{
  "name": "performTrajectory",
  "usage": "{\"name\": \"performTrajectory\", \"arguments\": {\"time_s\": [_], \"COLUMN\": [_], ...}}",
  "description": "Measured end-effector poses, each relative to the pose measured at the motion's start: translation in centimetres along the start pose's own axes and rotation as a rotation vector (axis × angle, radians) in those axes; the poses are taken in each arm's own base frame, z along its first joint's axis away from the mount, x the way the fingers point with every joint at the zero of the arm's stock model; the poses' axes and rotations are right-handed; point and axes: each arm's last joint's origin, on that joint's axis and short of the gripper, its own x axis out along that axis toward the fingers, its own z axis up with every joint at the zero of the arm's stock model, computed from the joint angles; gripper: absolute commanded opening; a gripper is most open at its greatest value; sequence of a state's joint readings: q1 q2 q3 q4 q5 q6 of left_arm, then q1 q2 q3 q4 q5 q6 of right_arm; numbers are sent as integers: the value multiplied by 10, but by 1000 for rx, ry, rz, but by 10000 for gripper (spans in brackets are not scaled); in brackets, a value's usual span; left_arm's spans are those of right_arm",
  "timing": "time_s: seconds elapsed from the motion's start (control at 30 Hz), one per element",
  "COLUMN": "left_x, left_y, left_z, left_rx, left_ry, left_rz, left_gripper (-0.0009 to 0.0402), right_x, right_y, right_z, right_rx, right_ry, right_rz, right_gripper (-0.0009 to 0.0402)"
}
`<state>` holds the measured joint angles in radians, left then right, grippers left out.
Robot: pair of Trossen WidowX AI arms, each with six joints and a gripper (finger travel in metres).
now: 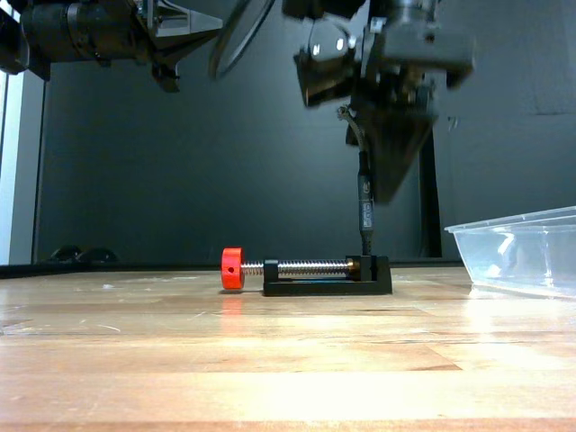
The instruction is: Remove the USB-C connector from the USB-C receptacle and place in the container
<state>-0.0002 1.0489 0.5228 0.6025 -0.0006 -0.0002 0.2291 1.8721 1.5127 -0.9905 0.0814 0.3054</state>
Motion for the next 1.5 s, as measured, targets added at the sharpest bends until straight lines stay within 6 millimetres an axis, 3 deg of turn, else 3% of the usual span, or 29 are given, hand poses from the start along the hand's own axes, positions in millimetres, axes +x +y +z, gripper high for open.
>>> {"name": "performTrajectory", "arguments": {"time_s": [0.2, 0.5, 1.0, 1.1, 1.37, 1.5], "left_x": [0, 0, 0, 0, 0, 0], "left_y": [0, 0, 0, 0, 0, 0], "left_z": [0, 0, 0, 0, 0, 0], "left_rx": [0, 0, 0, 0, 0, 0], "left_ry": [0, 0, 1, 0, 0, 0], "left_rz": [0, 0, 0, 0, 0, 0], "left_gripper": [0, 0, 0, 0, 0, 0], "right_x": [-30, -57, -70, -69, -64, -61], "right_y": [-6, -11, -12, -12, -11, -9], "right_z": [-8, -17, -14, -14, -9, -1], "right_rx": [5, 6, -21, -31, -42, -42], "right_ry": [-38, -80, -88, -89, -102, -96], "right_rz": [12, 24, 21, 21, -2, -6], "right_gripper": [0, 0, 3, 33, 181, 215]}}
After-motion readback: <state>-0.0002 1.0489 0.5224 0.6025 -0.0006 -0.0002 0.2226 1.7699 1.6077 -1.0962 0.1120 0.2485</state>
